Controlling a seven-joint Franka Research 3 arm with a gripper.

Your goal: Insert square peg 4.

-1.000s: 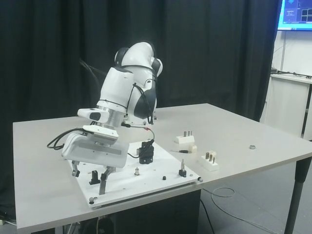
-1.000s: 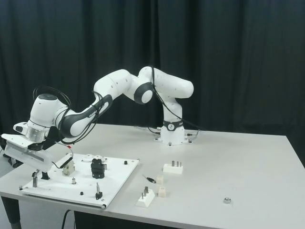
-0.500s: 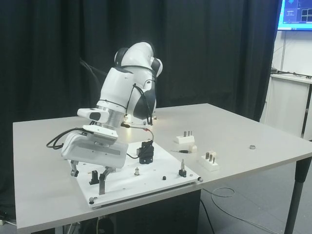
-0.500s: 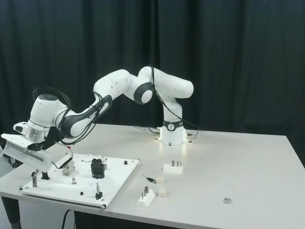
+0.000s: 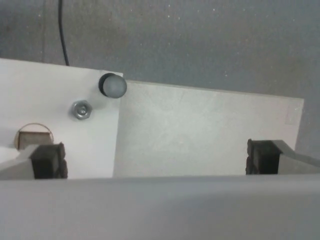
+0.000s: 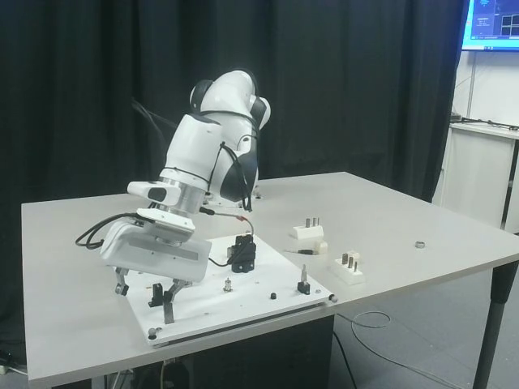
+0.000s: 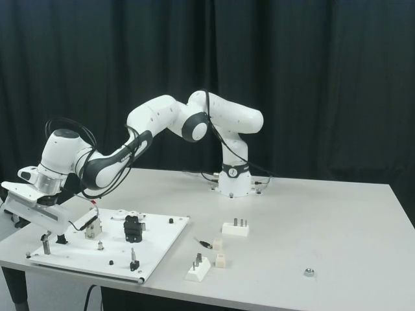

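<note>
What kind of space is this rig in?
Probably a robotics lab: a white Franka arm bolted to a grey table, black curtains behind, and a white assembly board carrying small fixtures.

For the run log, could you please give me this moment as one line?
arm: over white board corner | gripper: open, holds nothing | pegs: in white blocks on table | insertion: not yet done

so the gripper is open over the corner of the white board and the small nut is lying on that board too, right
Not quite. The gripper is open over a corner of the white board, but the second room view shows the small nut lying on the grey table, well away from that board.
</note>
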